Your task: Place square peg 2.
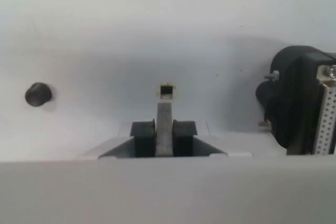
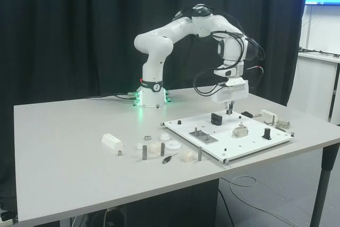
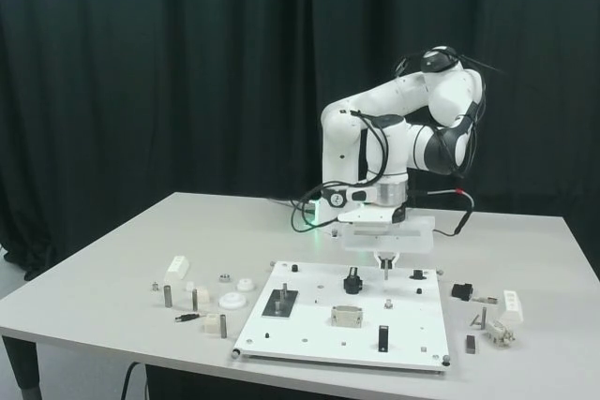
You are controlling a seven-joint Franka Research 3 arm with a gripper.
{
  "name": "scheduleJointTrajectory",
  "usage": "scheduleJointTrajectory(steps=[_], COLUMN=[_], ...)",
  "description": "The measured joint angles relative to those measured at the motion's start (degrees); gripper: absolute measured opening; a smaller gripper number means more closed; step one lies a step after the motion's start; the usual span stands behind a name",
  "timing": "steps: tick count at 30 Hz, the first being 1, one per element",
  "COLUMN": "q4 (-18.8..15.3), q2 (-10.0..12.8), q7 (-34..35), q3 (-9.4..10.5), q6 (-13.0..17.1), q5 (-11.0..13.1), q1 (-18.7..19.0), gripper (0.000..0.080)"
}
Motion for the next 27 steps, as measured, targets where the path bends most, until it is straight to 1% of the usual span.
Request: scheduleJointTrajectory(steps=[9,27], q4=[0.00,0.01], q2=[0.00,0.00], q7=[0.00,0.00], q3=[-0.70,-0.85], q6=[-0.33,-0.33], q5=[-0.27,-0.30], q1=[0.16,0.32], gripper=[0.0065,0.0065])
